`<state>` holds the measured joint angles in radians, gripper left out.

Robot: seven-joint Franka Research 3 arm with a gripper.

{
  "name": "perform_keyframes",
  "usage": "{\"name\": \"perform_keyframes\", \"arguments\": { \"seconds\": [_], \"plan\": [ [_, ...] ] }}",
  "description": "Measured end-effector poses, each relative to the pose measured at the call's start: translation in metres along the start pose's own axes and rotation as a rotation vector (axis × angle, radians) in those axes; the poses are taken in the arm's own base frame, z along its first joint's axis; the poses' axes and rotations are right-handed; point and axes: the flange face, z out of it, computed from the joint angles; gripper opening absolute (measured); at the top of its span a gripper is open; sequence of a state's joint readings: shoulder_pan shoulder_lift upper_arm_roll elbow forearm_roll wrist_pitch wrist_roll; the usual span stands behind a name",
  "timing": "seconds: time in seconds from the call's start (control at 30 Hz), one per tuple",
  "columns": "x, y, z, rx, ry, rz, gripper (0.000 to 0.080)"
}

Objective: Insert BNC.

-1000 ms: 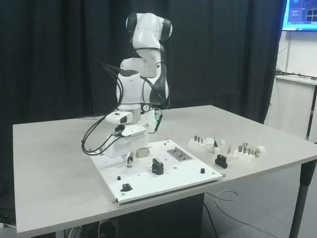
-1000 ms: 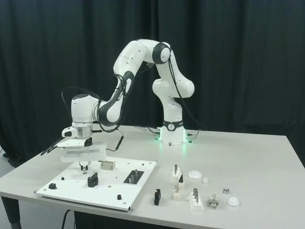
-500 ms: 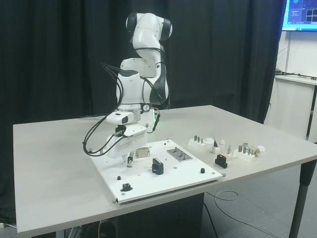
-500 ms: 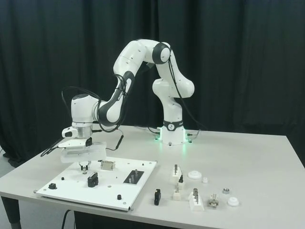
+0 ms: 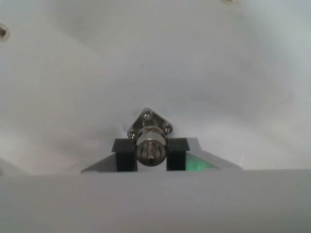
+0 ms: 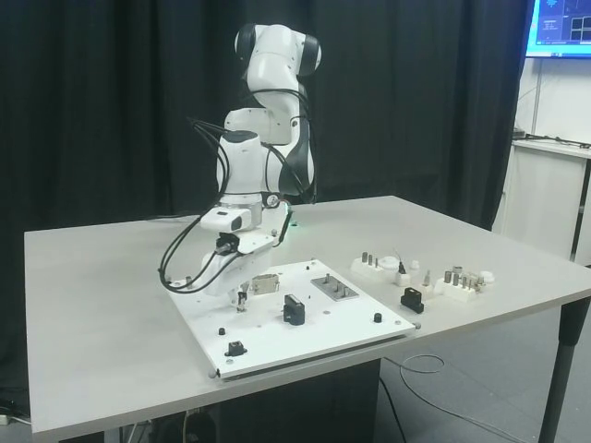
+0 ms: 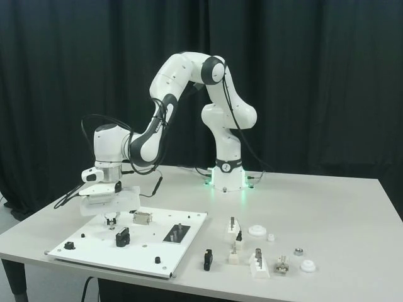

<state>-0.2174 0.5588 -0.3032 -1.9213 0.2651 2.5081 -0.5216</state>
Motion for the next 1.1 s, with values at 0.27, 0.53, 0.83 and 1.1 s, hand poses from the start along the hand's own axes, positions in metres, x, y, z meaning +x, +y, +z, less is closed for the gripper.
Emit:
{"name": "perform_keyframes", "arguments": {
  "seconds": [0.27, 0.53, 0.83, 1.1],
  "plan": [
    [0.0001, 0.0001, -0.0001, 0.000, 0.000, -0.055, 0.0126],
    [0.0002, 0.0003, -0.0001, 0.000, 0.000, -0.111, 0.0126],
    [0.0004, 0.0007, -0.0001, -0.001, 0.000, -0.188, 0.0126],
    [0.0005, 0.0009, -0.0001, -0.002, 0.001, -0.256, 0.0126]
  ]
}}
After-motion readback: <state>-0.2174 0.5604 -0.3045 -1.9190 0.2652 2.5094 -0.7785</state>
